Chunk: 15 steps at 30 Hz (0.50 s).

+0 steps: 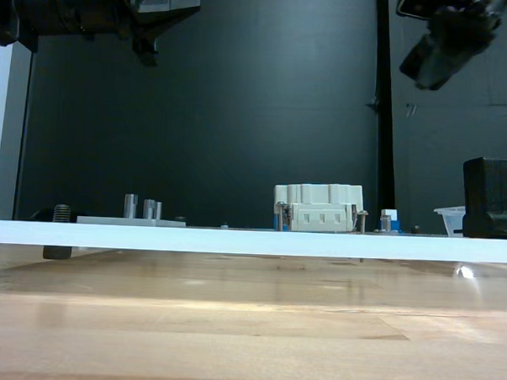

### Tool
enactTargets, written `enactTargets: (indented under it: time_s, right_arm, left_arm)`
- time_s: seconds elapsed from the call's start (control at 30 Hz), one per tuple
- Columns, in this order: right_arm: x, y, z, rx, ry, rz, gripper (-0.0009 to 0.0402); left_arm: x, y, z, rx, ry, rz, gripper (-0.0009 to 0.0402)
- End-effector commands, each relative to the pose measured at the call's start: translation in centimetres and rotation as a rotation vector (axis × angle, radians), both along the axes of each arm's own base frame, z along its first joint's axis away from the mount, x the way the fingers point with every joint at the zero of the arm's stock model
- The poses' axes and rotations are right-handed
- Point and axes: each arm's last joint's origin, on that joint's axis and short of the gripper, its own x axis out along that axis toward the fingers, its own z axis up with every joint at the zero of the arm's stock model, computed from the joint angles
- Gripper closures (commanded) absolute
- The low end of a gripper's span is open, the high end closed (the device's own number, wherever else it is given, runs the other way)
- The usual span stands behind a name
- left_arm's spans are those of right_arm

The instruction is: Pick the HAN10E connector and install on the hub

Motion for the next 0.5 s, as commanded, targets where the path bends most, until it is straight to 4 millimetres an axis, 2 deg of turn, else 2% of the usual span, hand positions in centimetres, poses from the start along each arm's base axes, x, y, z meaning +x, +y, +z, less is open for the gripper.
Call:
enactTargets:
  time_s: [0.03, 0.5]
  right_arm:
    - [-0.6, 0.3, 0.2, -0.008, 0.078, 0.015, 0.0393]
    - [-1.4, 1.3, 0.0, -0.046, 0.366, 0.065, 0.0393]
  left_arm:
    - [0.0, 0.0, 0.0, 0.000, 0.000, 0.000, 0.0393]
    - [0.0, 0.0, 0.0, 0.000, 0.000, 0.000, 0.0393]
